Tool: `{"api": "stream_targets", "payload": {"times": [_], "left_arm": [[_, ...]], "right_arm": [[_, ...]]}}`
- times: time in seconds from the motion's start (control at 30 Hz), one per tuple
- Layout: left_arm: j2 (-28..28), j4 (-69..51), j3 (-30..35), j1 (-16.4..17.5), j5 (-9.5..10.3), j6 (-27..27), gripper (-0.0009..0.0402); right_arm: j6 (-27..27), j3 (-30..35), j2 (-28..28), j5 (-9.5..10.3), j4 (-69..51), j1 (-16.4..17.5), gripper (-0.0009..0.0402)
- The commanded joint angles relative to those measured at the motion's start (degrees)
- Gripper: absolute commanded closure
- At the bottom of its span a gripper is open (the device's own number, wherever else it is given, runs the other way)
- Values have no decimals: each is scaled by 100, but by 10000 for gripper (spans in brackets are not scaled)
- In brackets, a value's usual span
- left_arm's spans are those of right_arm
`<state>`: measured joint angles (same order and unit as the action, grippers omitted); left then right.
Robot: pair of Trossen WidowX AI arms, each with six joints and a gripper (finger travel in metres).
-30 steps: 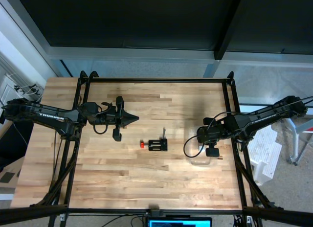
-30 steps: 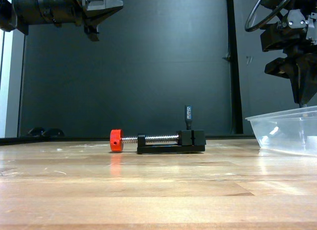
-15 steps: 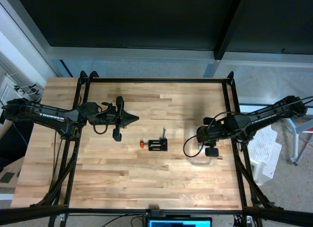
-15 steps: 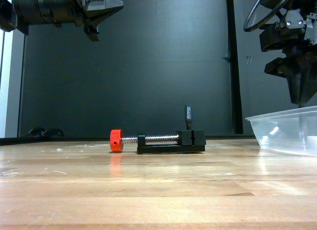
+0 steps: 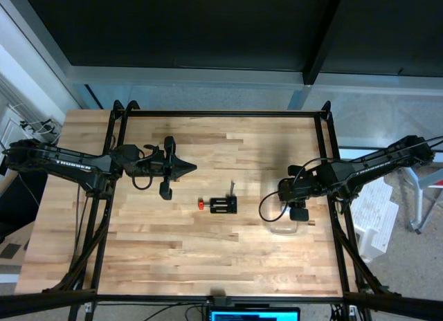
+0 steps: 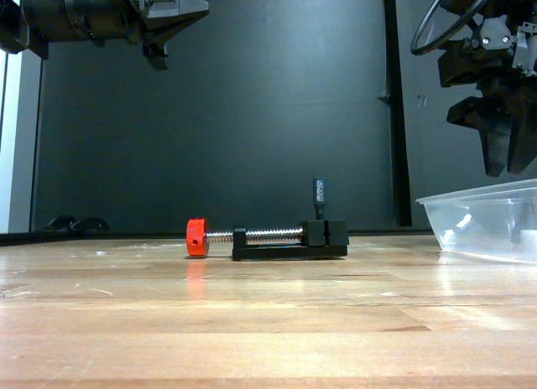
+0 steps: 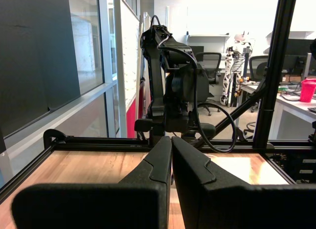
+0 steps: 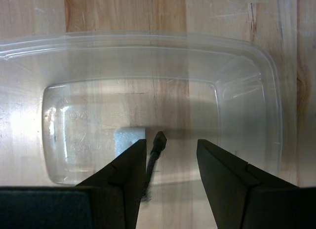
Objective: Remove the USB-C connector from taskboard and place in the container
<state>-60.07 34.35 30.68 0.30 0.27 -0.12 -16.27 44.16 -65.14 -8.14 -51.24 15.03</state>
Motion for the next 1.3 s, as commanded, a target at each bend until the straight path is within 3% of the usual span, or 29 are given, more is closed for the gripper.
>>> {"api": "stream_targets", "payload": {"times": [0.03, 0.73, 0.93, 1.17, 1.3], "left_arm": [[-2, 2, 2, 0, -2, 0, 393], [-2, 2, 2, 2, -2, 0, 393], [-2, 2, 2, 0, -2, 0, 393], [-2, 2, 2, 2, 0, 0, 393], [-2, 2, 2, 0, 0, 0, 393]], "right_arm": [[-17, 225, 0, 13, -90, 0, 246], [-111, 640, 101, 9, -297, -17, 247], [24, 944, 389, -280, 195, -262, 270], [546, 1069, 431, -168, 1174, -577, 316], [817, 1069, 372, 286, 1810, -765, 351]]}}
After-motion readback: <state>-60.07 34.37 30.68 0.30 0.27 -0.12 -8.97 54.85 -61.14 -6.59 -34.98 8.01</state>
